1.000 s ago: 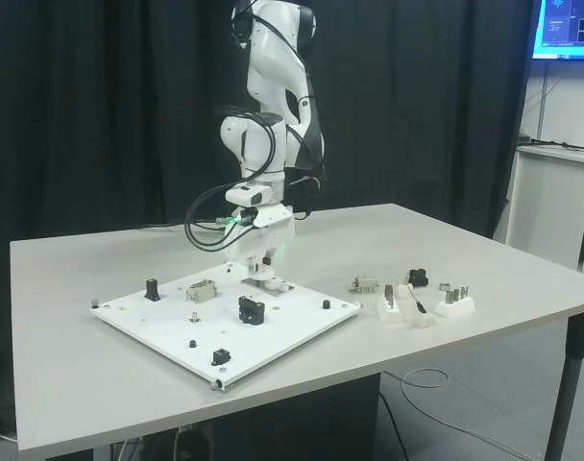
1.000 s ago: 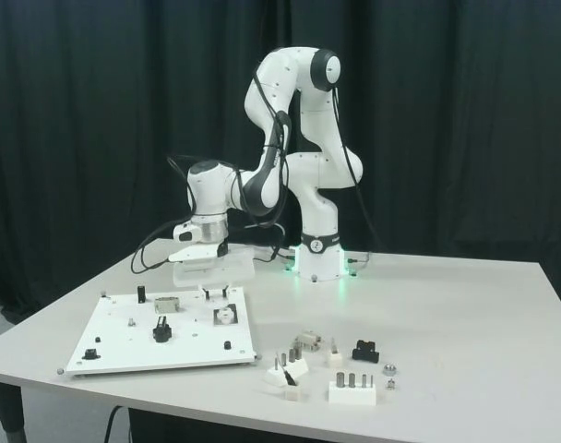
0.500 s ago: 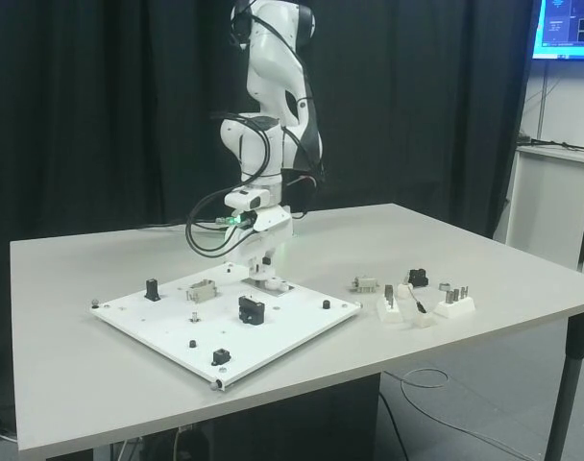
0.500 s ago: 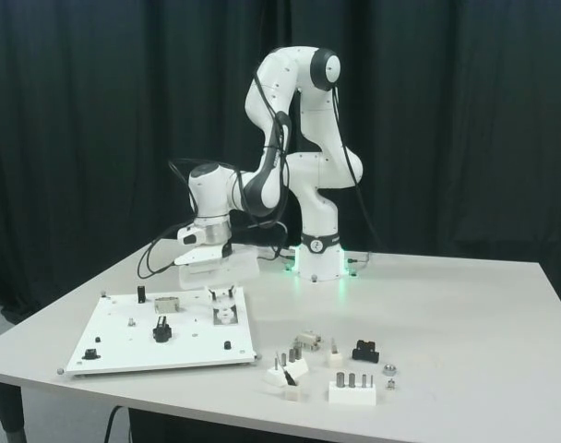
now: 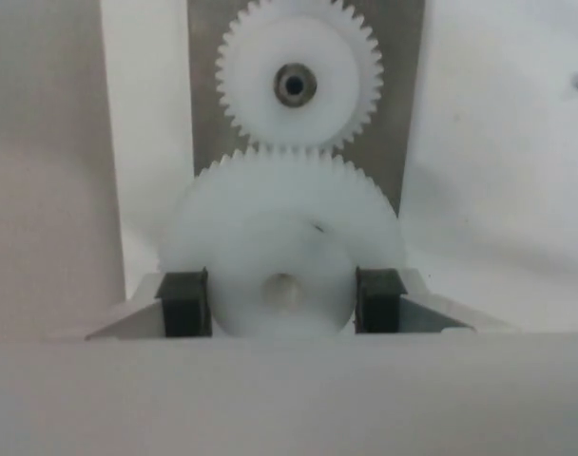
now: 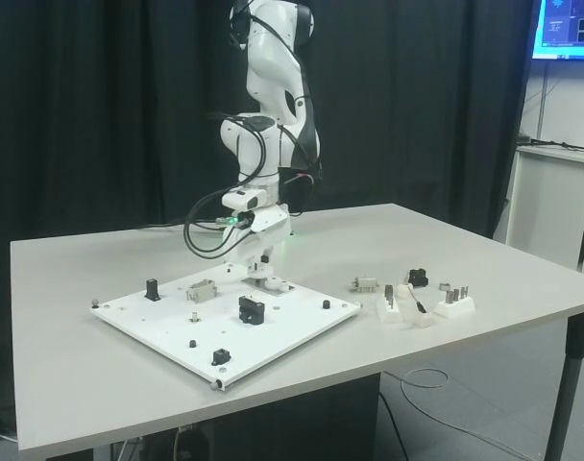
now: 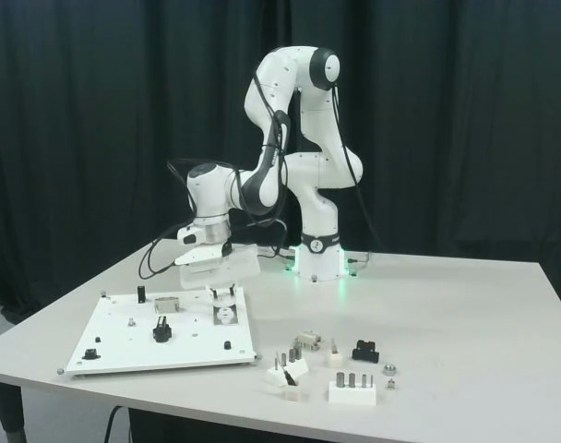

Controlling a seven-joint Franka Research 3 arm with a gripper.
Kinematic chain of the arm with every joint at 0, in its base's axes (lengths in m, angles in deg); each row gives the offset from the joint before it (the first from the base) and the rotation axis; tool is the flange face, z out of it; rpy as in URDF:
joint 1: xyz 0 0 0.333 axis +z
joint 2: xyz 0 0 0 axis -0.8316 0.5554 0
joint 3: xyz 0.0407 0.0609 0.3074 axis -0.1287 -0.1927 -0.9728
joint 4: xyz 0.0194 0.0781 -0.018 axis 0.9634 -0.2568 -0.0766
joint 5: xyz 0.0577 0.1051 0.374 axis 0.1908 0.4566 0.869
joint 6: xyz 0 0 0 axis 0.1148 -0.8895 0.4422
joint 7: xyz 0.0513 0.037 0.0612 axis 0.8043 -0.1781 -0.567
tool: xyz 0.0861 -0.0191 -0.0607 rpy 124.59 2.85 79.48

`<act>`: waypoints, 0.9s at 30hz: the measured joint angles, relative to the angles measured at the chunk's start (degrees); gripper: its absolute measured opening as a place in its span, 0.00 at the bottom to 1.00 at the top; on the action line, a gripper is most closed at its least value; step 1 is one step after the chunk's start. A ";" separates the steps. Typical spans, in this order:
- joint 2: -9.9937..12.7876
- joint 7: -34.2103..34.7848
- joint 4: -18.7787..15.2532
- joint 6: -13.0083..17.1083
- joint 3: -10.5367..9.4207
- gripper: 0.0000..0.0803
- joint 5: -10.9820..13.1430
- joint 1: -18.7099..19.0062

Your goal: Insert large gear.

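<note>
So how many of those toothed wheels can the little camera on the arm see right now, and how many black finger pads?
White gears: 2, a large gear between the pads and a smaller gear beside it, teeth meeting.
Black finger pads: 2, one on each side of the large gear's hub.
Total: 4

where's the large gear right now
The large gear sits between the claw fingers on the white board's far edge, teeth meeting the smaller gear beside it.
</note>
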 joint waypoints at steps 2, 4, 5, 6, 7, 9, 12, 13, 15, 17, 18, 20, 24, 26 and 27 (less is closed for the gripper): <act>0.00 0.00 -0.02 -0.01 0.08 0.41 0.02 0.00; 0.00 0.00 -0.05 -0.01 0.16 0.41 0.06 0.00; 0.00 0.00 -0.06 -0.01 0.19 0.41 0.07 0.00; 0.00 0.00 -0.07 -0.01 0.22 0.41 0.08 0.00; 0.01 0.00 -0.09 -0.01 0.25 0.41 0.10 0.00; 0.02 0.00 -0.11 -0.01 0.30 0.41 0.16 0.00; 0.04 0.00 -0.11 0.00 0.39 0.41 0.31 0.00; 0.06 0.00 -0.11 0.02 0.43 0.41 0.35 0.00; 0.10 0.00 -0.12 0.05 0.53 0.41 0.47 0.00; 0.12 0.00 -0.12 0.07 0.62 0.41 0.62 0.00; 0.12 0.00 -0.12 0.07 0.66 0.41 0.68 0.00; 0.16 0.00 -0.12 0.12 0.75 0.41 0.86 0.00; 0.24 0.00 -0.12 0.35 0.95 0.41 1.35 0.00; 0.28 0.00 -0.13 0.53 1.01 0.41 1.54 0.00; 0.29 0.00 -0.13 0.62 1.02 0.41 1.63 0.00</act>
